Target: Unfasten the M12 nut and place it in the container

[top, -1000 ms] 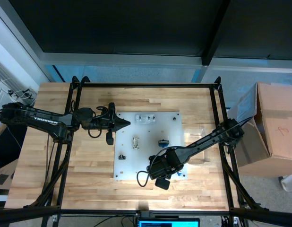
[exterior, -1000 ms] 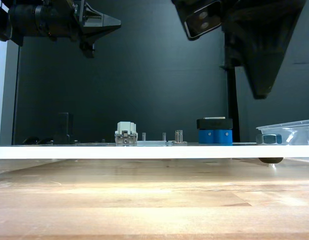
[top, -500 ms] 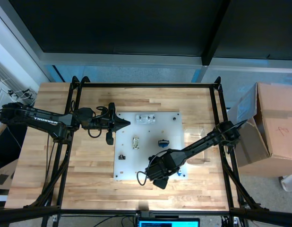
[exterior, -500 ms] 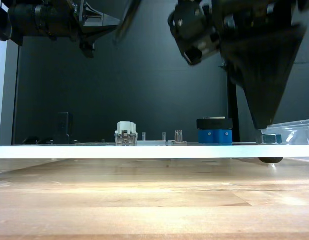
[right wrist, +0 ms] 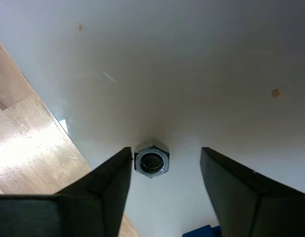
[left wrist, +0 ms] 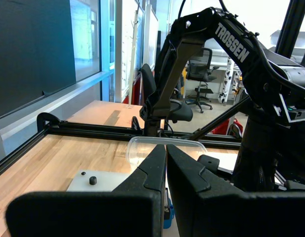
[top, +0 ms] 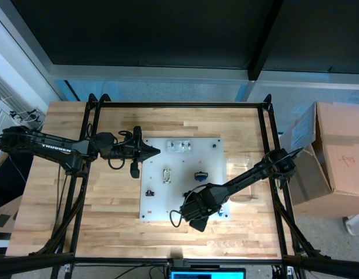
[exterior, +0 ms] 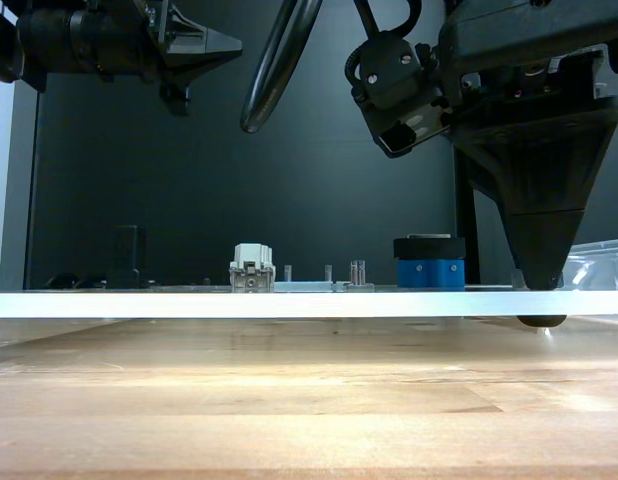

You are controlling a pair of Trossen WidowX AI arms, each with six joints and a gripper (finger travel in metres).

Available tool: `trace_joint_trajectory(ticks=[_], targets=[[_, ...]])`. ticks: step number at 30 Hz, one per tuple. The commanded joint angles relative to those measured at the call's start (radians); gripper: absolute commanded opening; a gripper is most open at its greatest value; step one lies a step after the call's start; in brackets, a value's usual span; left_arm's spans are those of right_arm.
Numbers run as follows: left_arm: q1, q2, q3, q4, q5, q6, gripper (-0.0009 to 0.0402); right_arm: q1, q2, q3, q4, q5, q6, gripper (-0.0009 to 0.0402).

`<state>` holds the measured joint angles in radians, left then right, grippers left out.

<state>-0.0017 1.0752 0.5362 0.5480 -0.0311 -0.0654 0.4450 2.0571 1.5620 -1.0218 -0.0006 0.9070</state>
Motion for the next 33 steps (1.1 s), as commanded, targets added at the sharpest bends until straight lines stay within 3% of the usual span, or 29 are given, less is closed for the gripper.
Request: trace_joint_trajectory(ticks=[1, 15, 22, 33], targets=[[0.0, 0.0, 0.0, 0.0, 0.0, 0.0, 0.0, 0.001, 0.0, 0.0, 0.005, -0.001, -0.003, 0.0139], [0.0, 0.0, 0.0, 0.0, 0.0, 0.0, 0.0, 0.001, -0.002, 0.0, 0.014, -0.002, -0.017, -0.0003], [0.0, 0.0, 0.0, 0.0, 0.0, 0.0, 0.0, 0.001, -0.002, 0.0, 0.015, -0.003, -0.122, 0.0009], [0.0, 0.0, 0.0, 0.0, 0.0, 0.0, 0.0, 0.0, -0.002, 0.0, 0.018, -0.004, -0.674, 0.0001]])
